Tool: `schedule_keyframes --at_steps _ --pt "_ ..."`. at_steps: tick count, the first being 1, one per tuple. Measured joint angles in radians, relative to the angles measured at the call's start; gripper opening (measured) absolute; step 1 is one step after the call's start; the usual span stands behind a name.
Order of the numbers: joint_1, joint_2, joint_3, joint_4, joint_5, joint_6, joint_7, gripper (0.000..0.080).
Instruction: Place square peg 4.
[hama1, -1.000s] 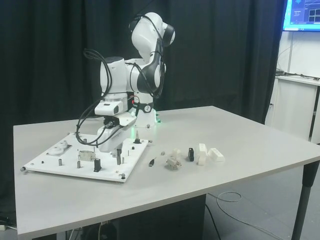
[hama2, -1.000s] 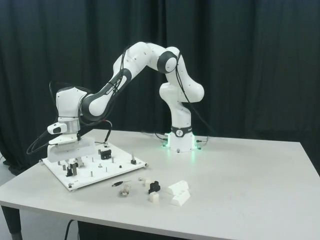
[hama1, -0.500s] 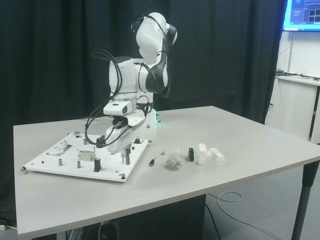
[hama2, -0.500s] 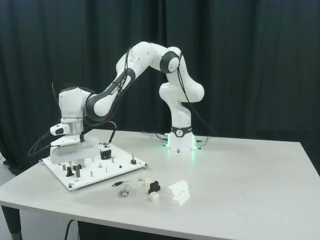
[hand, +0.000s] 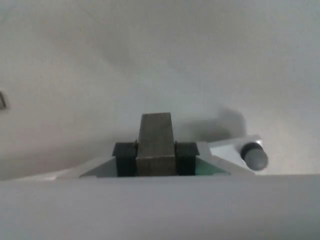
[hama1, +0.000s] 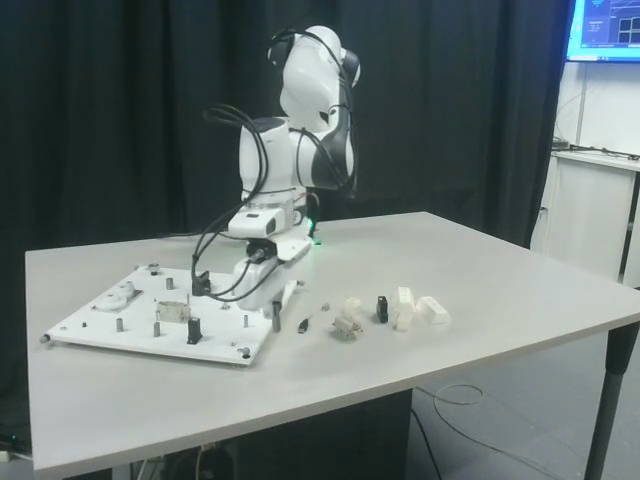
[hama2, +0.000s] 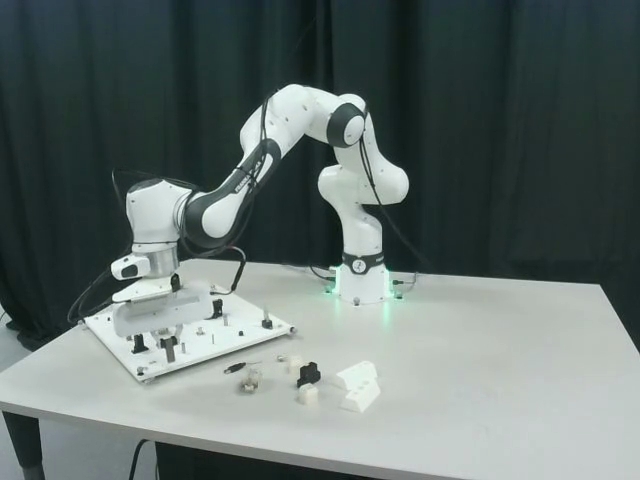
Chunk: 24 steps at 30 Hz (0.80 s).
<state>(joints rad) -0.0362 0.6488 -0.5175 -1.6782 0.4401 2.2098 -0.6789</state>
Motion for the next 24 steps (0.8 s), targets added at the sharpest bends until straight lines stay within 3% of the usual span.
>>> schedule_keyframes --at_steps 24 --pt "0.052 0.025 0.002 -0.025 0.000 0.001 0.050 0.0155"
